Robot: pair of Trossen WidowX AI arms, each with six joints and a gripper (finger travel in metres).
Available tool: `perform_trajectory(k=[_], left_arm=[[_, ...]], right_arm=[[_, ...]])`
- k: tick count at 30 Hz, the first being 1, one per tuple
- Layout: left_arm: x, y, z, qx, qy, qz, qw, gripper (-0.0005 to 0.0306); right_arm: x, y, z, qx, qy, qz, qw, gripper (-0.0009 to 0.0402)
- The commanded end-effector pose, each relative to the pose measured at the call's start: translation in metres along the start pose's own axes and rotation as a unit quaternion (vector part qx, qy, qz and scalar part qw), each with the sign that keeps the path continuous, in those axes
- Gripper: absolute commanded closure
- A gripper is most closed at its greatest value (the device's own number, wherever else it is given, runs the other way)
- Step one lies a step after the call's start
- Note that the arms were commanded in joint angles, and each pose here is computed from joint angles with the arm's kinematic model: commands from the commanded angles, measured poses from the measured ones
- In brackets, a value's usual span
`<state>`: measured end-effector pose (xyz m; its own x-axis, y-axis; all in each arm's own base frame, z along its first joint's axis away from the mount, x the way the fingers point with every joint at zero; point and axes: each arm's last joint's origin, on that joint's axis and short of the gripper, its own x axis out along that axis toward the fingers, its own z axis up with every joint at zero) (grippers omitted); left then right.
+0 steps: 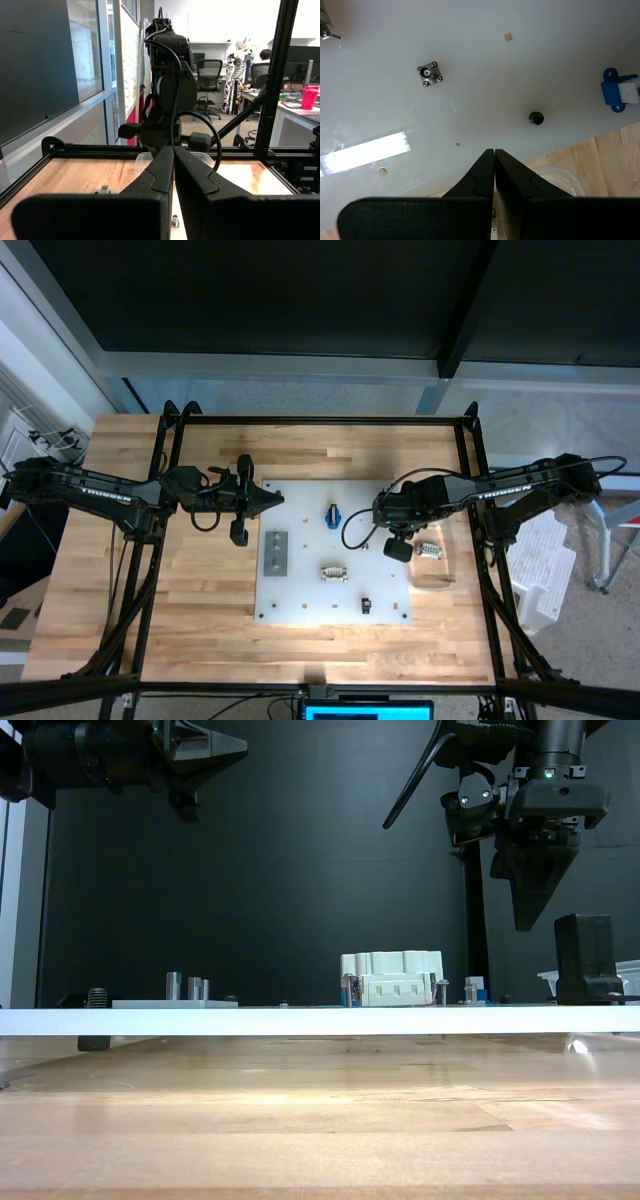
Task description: Pick the HAN10E connector and install on the hub
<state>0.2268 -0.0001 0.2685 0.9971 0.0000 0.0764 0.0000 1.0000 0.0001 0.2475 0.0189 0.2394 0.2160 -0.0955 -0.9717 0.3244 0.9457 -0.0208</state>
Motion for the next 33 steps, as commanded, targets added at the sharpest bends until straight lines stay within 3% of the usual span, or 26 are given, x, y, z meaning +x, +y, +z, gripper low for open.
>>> perform_trajectory(k=[1, 11, 15, 24, 33], left_arm=[[0.000, 0.000, 0.000, 0.000, 0.000, 0.000, 1.000, 0.0300], [0.000, 0.000, 0.000, 0.000, 0.000, 0.000, 1.000, 0.0300], [0.000, 0.000, 0.000, 0.000, 0.000, 0.000, 1.000, 0.0300], [0.000, 0.000, 0.000, 0.000, 0.000, 0.000, 1.000, 0.0300], [0.000, 0.000, 0.000, 0.000, 0.000, 0.000, 1.000, 0.0300]], right_arm=[[0.000, 0.000, 0.000, 0.000, 0.000, 0.000, 1.000, 0.0393], [0.000, 0.000, -0.001, -0.010, 0.001, 0.001, 1.000, 0.0393], [-0.007, 0.002, -0.006, -0.034, -0.004, 0.019, 0.999, 0.0385], [-0.020, -0.008, -0.031, -0.035, -0.026, 0.029, 0.999, 0.0281], [-0.016, -0.004, -0.048, -0.066, 0.003, 0.023, 0.998, 0.0178]])
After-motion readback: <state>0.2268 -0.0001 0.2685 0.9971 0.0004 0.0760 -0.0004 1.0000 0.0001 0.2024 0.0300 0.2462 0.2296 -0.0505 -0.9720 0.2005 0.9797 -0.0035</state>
